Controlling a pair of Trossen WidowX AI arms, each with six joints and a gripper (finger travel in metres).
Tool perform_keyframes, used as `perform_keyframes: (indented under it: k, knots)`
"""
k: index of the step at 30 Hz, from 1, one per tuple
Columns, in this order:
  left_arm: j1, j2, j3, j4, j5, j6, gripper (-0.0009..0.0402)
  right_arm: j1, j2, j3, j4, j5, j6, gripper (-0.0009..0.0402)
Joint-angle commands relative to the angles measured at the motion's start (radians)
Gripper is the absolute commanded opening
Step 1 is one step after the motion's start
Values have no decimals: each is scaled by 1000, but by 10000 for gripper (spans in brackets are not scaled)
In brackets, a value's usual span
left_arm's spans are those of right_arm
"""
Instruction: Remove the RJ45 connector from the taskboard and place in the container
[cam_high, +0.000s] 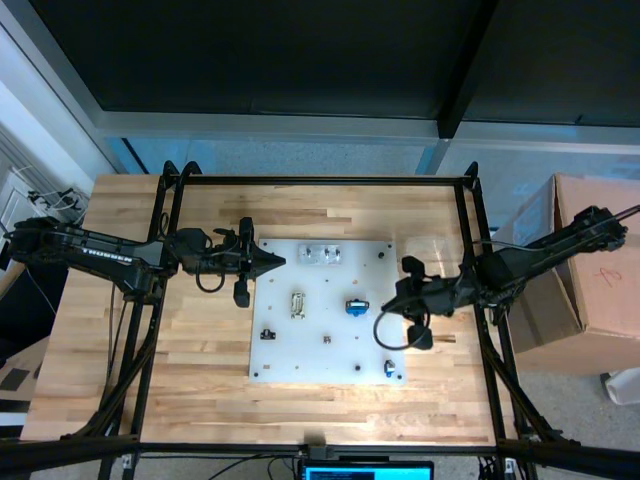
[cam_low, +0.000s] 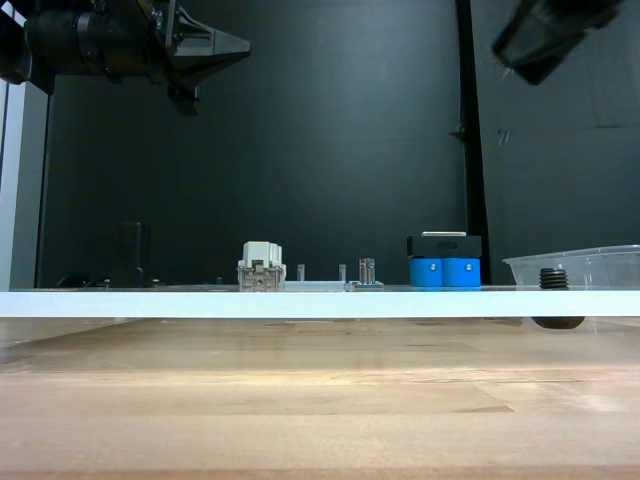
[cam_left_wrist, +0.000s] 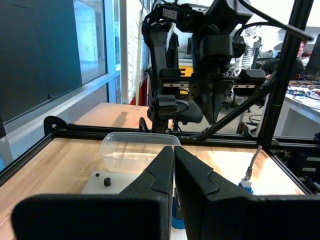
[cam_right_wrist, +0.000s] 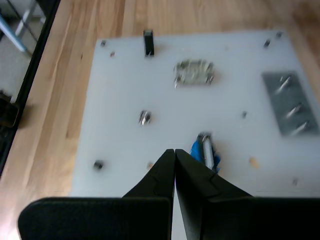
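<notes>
Right pincer (cam_right_wrist: 174, 152), clenched on nothing, hangs over the white plastic taskboard (cam_high: 300, 350), so no grasp has begun. The blue-mounted RJ45 connector (cam_right_wrist: 204, 149) just ahead is apparently fully seated. Left pincer (cam_left_wrist: 173, 149), likewise clenched and empty, hovers above the board's left edge. The clear plastic container (cam_left_wrist: 131, 150) sits off the board's far right corner on the wooden desk (cam_high: 200, 380), with open room between.

Two arms are reaching inward over the white taskboard (cam_high: 300, 340) lying on the wooden surface (cam_high: 200, 390). The left pincer (cam_high: 272, 262), its fingers meeting in a point, is hovering at the board's left edge. The right pincer (cam_high: 390, 303) is hanging just beside the RJ45 connector (cam_high: 356, 307), which is sitting in its blue seat. A cardboard box (cam_high: 590, 300) is standing off to the right.
</notes>
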Motion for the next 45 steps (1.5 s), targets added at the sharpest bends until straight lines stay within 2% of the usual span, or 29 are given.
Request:
perform_keyframes:
  k: [1, 12, 16, 28, 35, 39, 45]
  knots:
    - [0, 0, 0, 0, 0, 0, 0, 51, 2, 12, -63, 0, 69, 0]
    - [0, 0, 0, 0, 0, 0, 0, 181, 33, 102, -271, -2, 250, 0]
    - [0, 0, 0, 0, 0, 0, 0, 192, 107, 179, -355, -14, 252, 0]
    - [0, 0, 0, 0, 0, 0, 0, 203, 352, 390, -533, -114, 253, 0]
    - [0, 0, 0, 0, 0, 0, 0, 219, 432, 420, -532, -116, 262, 1]
    - [0, 0, 0, 0, 0, 0, 0, 226, 456, 418, -530, -114, 289, 24]
    - [0, 0, 0, 0, 0, 0, 0, 231, 491, 418, -521, -112, 330, 106]
